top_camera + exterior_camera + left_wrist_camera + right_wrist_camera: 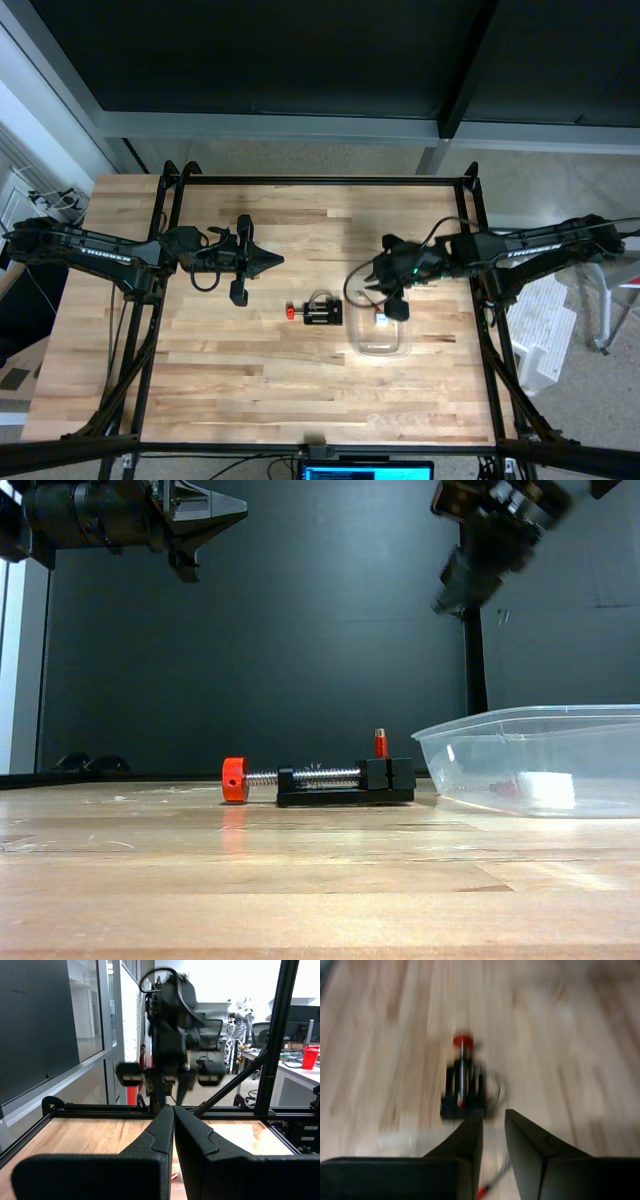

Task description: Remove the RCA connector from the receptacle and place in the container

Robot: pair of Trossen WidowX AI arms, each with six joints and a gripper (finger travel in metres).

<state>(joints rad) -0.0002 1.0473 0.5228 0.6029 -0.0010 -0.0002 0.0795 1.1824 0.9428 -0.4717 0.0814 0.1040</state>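
Left claw (174,1108), right claw (493,1114): both aloft

bright even light, soft shadows, right wrist view blurred

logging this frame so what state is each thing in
left gripper: shut, empty, raised left of the receptacle
right gripper: slightly open, empty, above the container
RCA connector: out of the receptacle, seemingly lying in the container
receptacle: sitting on the table, untouched
container: upright, holds the RCA connector and a white piece
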